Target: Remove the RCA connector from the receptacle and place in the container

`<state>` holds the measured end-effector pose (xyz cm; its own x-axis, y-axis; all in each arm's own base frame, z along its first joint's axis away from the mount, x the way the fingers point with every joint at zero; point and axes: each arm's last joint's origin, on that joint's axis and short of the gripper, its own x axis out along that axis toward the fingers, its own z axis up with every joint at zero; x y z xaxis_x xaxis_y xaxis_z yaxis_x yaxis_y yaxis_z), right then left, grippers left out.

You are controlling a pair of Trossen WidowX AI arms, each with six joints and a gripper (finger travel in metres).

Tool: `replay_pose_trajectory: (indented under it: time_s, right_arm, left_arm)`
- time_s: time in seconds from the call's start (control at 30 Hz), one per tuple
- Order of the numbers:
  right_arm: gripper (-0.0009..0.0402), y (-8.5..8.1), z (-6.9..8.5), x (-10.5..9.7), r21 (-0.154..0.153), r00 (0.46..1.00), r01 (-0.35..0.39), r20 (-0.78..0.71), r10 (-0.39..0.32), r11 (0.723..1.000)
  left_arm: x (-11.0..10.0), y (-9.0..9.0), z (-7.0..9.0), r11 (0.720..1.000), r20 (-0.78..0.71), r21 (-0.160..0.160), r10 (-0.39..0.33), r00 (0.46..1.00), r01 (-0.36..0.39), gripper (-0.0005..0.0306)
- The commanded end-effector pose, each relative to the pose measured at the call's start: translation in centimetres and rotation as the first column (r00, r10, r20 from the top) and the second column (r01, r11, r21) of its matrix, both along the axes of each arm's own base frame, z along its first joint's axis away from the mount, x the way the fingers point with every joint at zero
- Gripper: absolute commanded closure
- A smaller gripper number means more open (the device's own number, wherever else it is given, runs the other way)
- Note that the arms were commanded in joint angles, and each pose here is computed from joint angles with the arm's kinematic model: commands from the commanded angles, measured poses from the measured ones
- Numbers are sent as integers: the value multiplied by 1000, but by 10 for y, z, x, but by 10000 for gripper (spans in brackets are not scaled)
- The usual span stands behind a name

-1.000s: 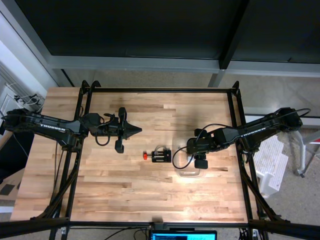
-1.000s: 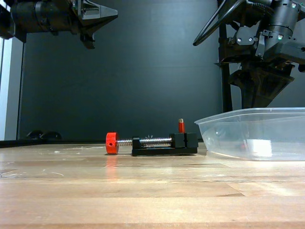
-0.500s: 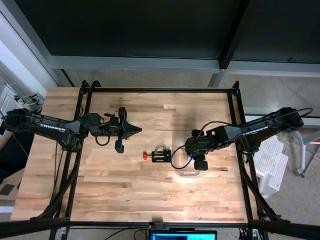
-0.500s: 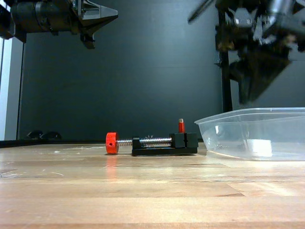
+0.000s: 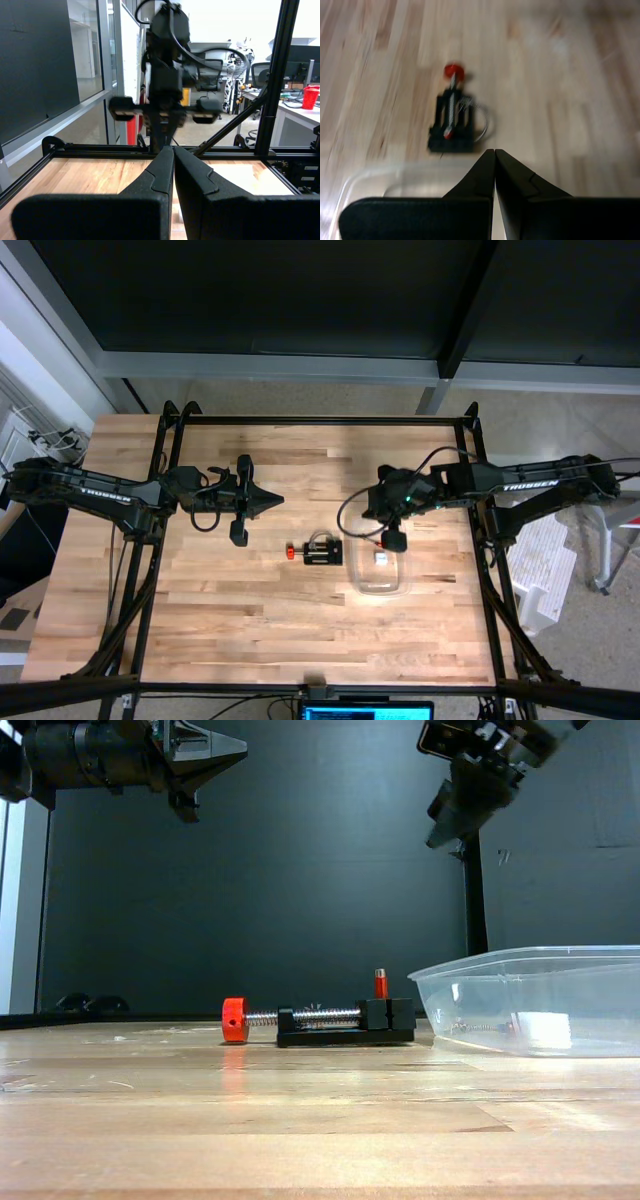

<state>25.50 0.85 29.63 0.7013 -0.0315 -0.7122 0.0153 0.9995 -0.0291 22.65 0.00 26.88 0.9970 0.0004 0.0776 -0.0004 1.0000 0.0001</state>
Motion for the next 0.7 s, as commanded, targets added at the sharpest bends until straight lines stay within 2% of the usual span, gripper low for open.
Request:
replay_pose_trajectory:
  time_s: [0.03,0.13,0.27,0.43,0.7]
  right_arm:
    - [394,-3,10,-1,-20,996,-7,88,8,1000]
    - [393,-4,19,-1,-42,984,-20,176,27,999]
    - [394,-5,24,0,-47,952,-11,305,25,999]
    - [393,-7,21,-1,-45,897,5,442,15,999]
    - [393,-7,13,-11,-25,797,13,603,5,1000]
  left_arm:
    - [0,0,0,1000,1,0,0,1000,0,300]
    - [0,0,0,1000,1,0,0,1000,0,300]
    - [0,0,0,1000,1,0,0,1000,0,300]
    - [0,0,0,1000,1,0,0,1000,0,300]
    - [0,0,0,1000,1,0,0,1000,0,300]
